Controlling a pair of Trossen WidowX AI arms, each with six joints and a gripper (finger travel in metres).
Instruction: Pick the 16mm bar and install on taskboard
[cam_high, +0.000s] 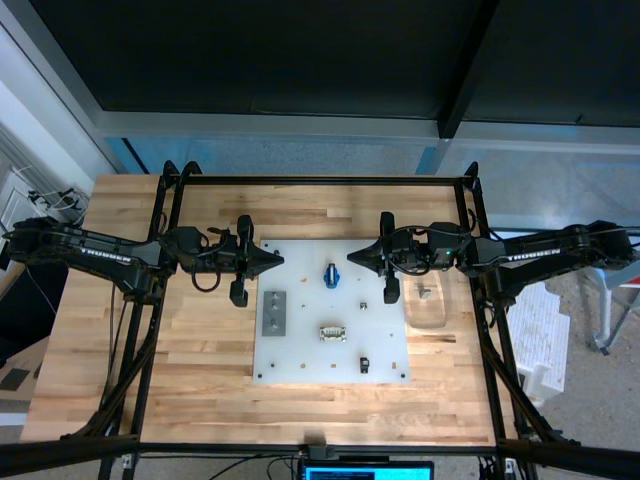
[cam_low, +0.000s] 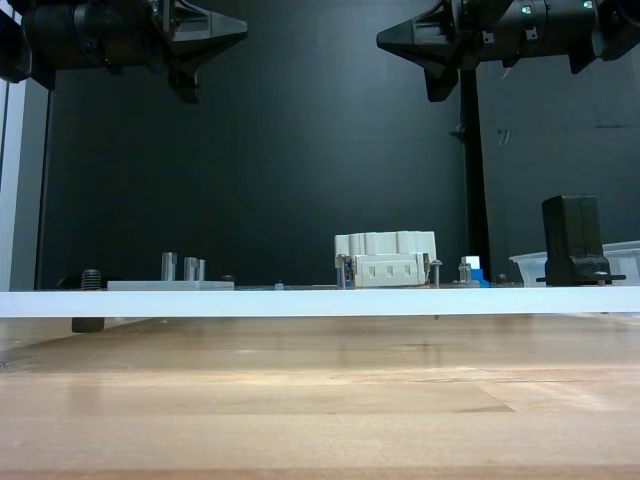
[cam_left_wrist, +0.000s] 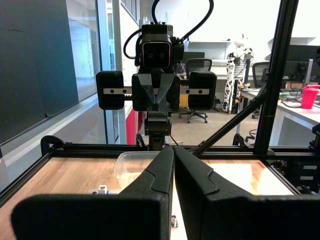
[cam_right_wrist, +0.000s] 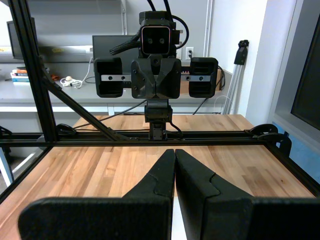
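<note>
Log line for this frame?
left gripper shut, high over taskboard far edge | right gripper shut, likewise | 16mm bar in tray

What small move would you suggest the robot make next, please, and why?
Probably the right gripper should open and swing toward the clear tray, where the 16mm bar lies unpicked. Both it and the left gripper hang shut, high above the taskboard, and the tray sits on the right arm's side.

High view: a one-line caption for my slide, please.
Left gripper and right gripper, both shut, face each other high above the taskboard.
</note>
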